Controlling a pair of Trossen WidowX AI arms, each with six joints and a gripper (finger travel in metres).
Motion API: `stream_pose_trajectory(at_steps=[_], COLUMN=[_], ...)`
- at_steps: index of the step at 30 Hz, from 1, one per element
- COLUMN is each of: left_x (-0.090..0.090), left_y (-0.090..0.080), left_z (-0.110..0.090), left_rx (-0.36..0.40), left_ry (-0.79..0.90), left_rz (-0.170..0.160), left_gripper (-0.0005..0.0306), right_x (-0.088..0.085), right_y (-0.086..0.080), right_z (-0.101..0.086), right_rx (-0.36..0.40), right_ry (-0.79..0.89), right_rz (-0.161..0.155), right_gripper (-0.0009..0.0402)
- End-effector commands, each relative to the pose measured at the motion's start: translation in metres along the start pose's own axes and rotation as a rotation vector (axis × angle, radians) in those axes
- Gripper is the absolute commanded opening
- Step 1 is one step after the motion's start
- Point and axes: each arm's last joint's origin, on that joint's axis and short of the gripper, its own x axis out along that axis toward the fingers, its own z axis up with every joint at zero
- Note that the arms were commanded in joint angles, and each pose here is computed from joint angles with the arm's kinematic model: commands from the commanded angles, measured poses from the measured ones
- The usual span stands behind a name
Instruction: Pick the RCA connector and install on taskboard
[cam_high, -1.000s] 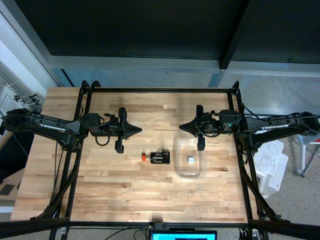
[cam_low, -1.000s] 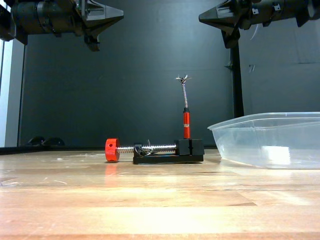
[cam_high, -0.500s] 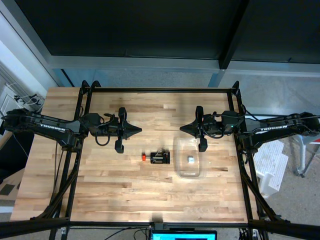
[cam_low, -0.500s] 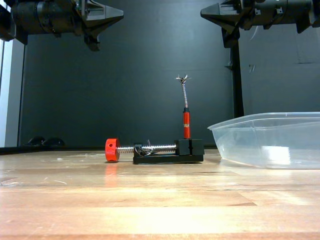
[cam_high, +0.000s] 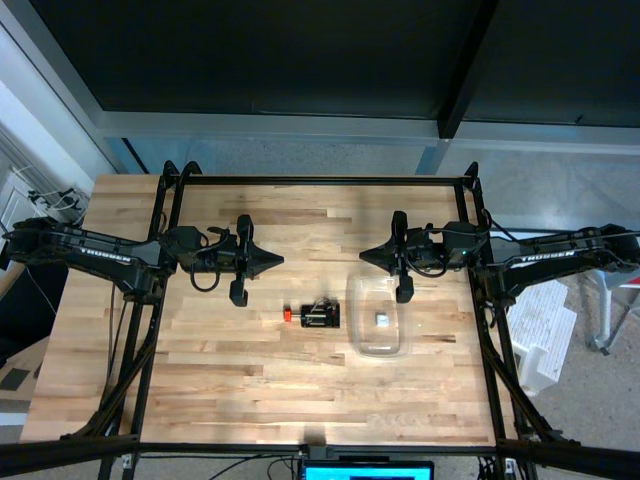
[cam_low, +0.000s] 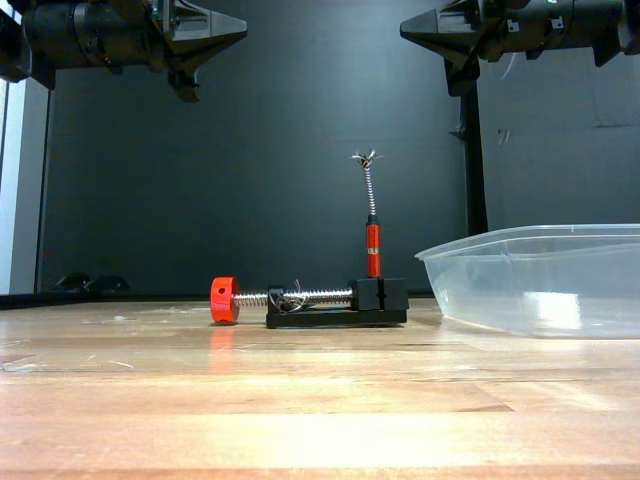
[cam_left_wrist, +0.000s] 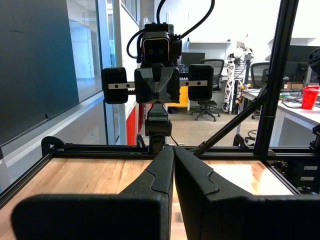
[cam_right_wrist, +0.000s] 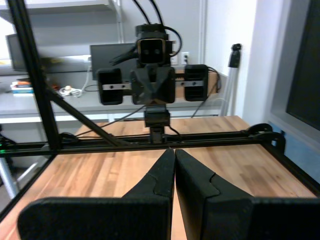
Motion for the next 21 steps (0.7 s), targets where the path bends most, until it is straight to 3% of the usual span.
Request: stream_pose_trajectory(at_steps=[1,3,21], left_x=[0.0001,0.0001,0.0001], left_y=[0.0001,0.0,0.0], left_z=[0.0,0.0,0.0], left_rx=[0.0,0.0,0.0], left_ry=[0.0,0.0,0.0], left_rz=[0.0,0.0,0.0], left_gripper=[0.0,0.0,0.0], right_x=[0.0002,0.0002,0.0002], right_y=[0.0,0.0005,0.0005], right_z=[-0.0007,-0.0008,-0.0002], right_rx=[0.0,0.004,0.01], right_ry=[0.007,0.009,0.004], right_rz=[-0.001,0.017,0.014], right_gripper=[0.0,0.0,0.0])
